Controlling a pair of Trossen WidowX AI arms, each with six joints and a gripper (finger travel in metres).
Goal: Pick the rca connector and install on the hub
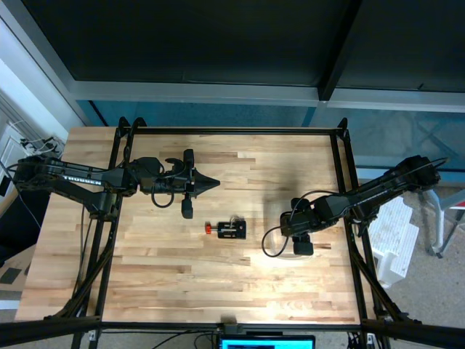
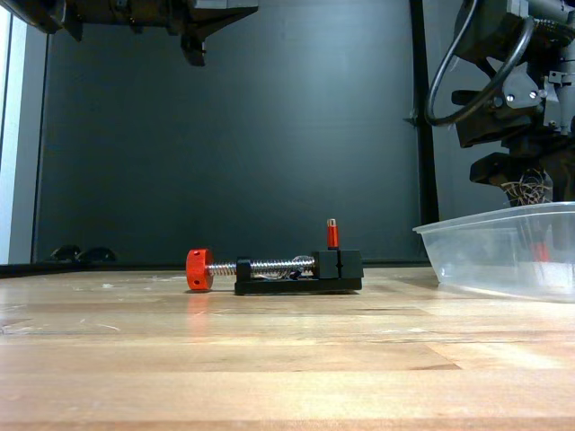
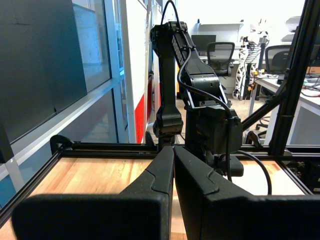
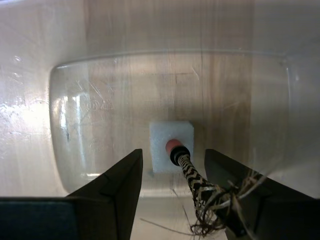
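Now our right gripper (image 4: 173,154) hangs over the clear tray (image 2: 485,260), jaws apart either side of the rca connector (image 4: 176,150) on its white cube (image 4: 160,145). Light, perhaps slippery: we'd pinch its rigid body, not the frayed braid (image 4: 200,187). The left gripper (image 3: 173,150), jaws together, is parked aloft.

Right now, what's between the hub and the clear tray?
Bare table, shown in the low view; right hand is over the tray, left hand hangs high.
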